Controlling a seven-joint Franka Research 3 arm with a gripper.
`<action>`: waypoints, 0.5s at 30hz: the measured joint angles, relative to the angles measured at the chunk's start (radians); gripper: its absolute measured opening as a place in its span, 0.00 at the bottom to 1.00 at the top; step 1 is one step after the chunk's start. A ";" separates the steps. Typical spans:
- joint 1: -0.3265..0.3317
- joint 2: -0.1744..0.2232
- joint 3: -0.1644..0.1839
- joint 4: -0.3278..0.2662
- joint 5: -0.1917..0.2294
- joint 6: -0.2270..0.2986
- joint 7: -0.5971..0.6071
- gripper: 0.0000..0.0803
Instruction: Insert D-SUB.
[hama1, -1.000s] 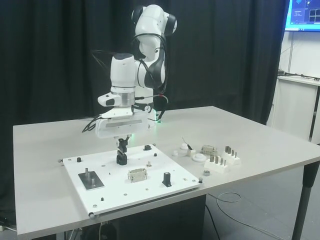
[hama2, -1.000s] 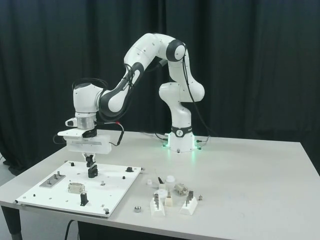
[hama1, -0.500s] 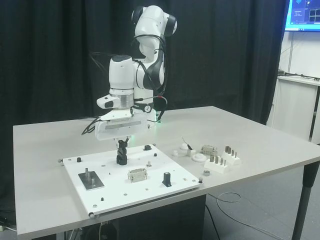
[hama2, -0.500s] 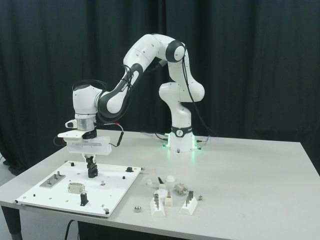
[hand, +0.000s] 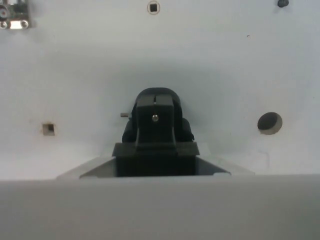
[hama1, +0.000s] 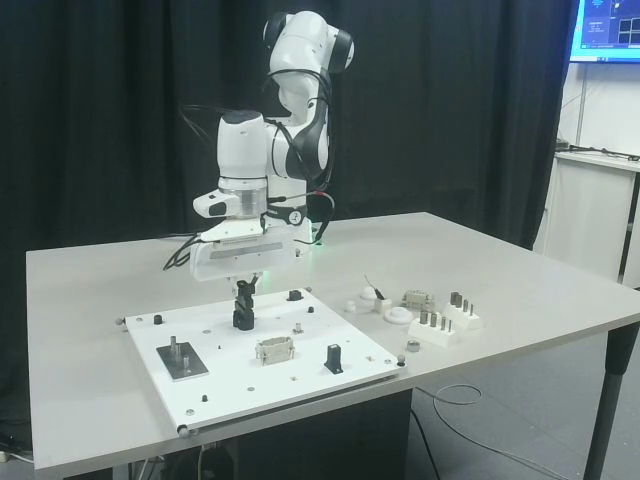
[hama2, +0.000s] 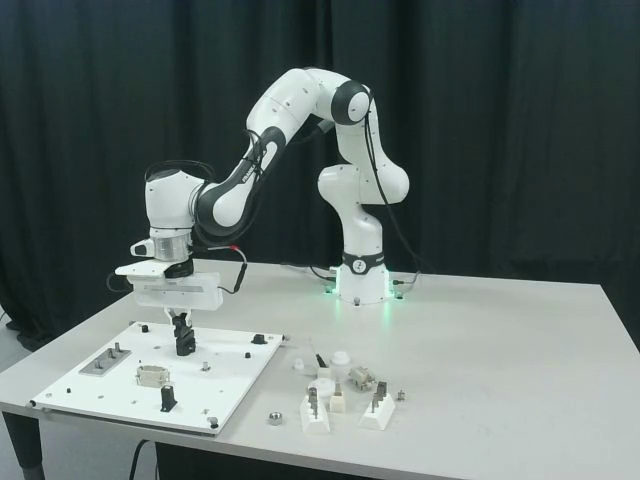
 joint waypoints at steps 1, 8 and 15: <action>0.000 0.000 0.000 0.000 0.000 0.000 0.000 0.19; 0.000 -0.001 0.000 -0.001 0.001 -0.003 0.000 0.19; 0.000 -0.002 -0.002 -0.003 0.007 -0.005 0.000 0.19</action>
